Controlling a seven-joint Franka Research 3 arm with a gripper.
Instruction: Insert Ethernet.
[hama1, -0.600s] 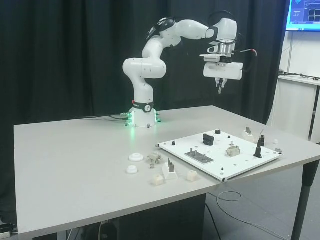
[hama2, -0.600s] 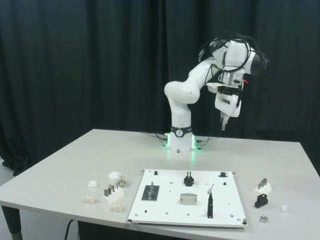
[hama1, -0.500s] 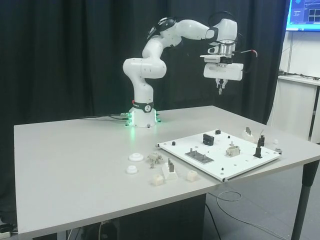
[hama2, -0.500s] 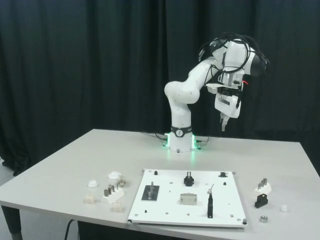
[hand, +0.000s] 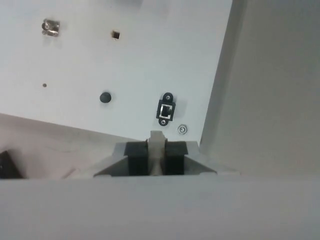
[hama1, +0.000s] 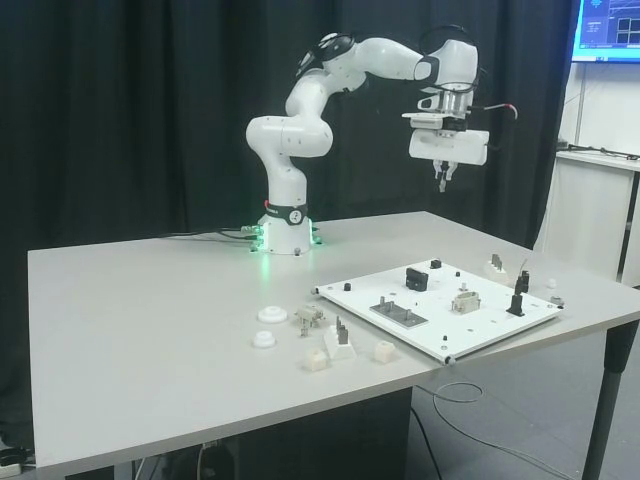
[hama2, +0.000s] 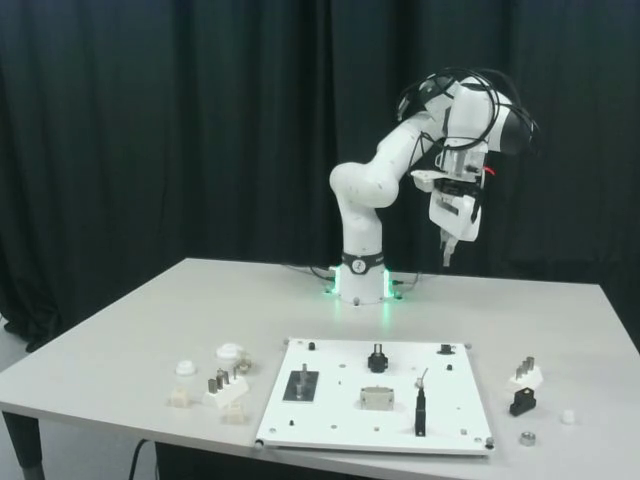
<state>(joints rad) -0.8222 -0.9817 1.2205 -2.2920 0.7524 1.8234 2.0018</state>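
Only wrist view shows plug (hand: 156, 145) pinched in claw (hand: 156, 159) — above Ethernet socket (hand: 166, 110).

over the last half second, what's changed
The gripper rose a little, high above the table, shut on a small plug throughout. The board and the loose parts stayed put.

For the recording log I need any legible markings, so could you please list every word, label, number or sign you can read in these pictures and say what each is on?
None can be read.
Wall screen, at the edge of the first room view: it shows lines of text or graphics, too small to read.
Robot arm, white board and grey table: no lettering shows.
Ethernet socket in the wrist view: no marking shows.
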